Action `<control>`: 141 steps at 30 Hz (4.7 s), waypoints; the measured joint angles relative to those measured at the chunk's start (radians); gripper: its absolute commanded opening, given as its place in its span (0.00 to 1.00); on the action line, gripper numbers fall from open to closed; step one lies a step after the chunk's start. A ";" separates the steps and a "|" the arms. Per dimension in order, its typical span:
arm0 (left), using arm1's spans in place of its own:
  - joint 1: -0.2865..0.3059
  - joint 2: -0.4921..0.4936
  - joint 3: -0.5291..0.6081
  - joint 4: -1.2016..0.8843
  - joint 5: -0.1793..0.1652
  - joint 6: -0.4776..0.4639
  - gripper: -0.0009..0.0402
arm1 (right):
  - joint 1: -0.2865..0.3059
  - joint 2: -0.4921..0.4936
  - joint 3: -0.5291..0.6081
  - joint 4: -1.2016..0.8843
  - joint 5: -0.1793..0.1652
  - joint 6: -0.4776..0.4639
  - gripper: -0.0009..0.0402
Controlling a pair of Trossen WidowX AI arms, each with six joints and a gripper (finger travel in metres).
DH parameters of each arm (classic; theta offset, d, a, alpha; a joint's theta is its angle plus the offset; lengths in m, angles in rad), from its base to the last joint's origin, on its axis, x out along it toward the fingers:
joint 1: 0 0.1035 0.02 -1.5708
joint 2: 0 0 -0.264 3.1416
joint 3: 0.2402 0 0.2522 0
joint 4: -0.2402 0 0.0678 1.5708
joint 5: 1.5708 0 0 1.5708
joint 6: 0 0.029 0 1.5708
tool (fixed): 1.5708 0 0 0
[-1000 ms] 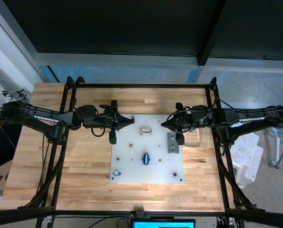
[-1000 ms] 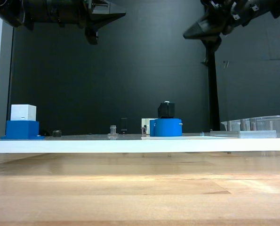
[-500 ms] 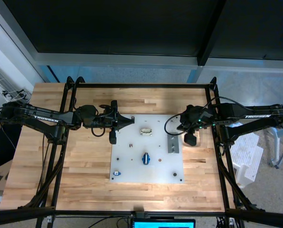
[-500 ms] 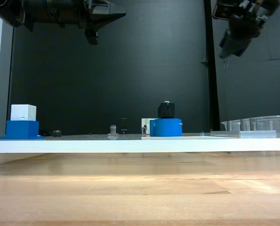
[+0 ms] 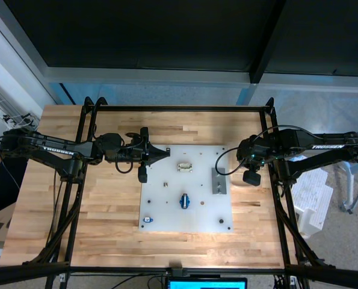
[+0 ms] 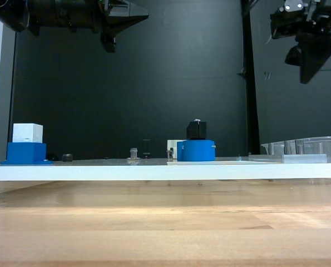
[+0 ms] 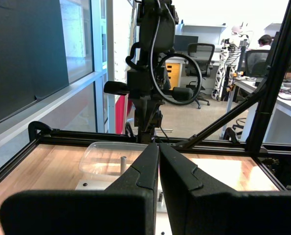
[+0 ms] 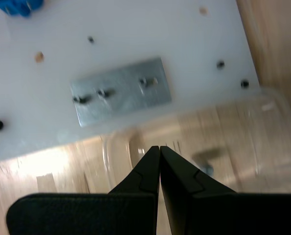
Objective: Pick the 16mm cylinder and install on the taskboard
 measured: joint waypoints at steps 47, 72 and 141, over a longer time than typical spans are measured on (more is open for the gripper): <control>0.000 0.000 0.000 0.000 0.000 0.000 0.02 | -0.265 0.074 -0.050 -0.120 0.023 0.198 0.65; 0.000 0.000 0.000 0.000 0.000 0.000 0.02 | -0.299 0.142 -0.173 0.029 0.021 0.207 0.65; 0.000 0.000 0.000 0.000 0.000 0.000 0.02 | -0.336 0.243 -0.180 0.150 0.020 0.182 0.65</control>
